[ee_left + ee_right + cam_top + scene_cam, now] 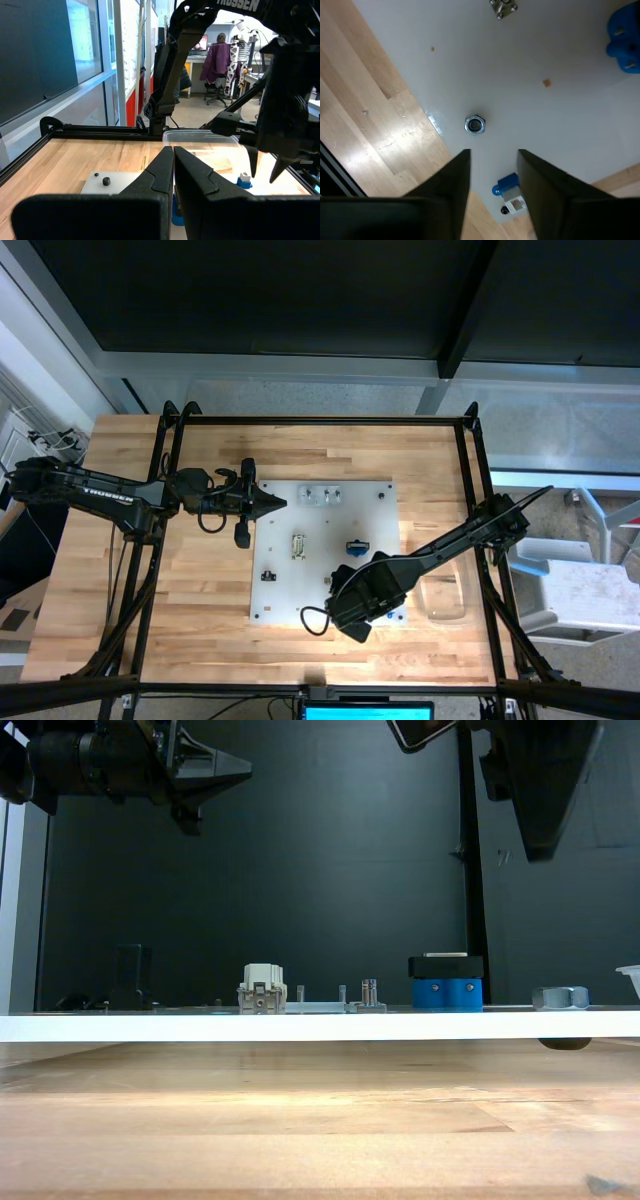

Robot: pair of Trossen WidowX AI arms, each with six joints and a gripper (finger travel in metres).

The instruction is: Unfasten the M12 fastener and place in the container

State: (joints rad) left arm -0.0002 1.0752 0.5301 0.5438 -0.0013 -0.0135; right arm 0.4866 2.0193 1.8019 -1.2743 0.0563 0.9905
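The right gripper [492, 154] is held above the near right part of the white board [300, 585]. In the high view this is 5 o'clock from the board's centre, and the gripper is pointed straight down. Its jaws are spread wide and are kept clear of the M12 fastener [475, 125]. The fastener is seen below the gripper, seated on its stud and run down against the board. In the low view it is found at 3 o'clock from the blue connector [446, 992]. The container [443, 621] is set on the table [200, 620] at 3 o'clock from the right gripper, just beside the board's right edge and apart from the fastener. The left gripper [173, 150] is held high at 10 o'clock from the board's centre, with its jaws pressed together.
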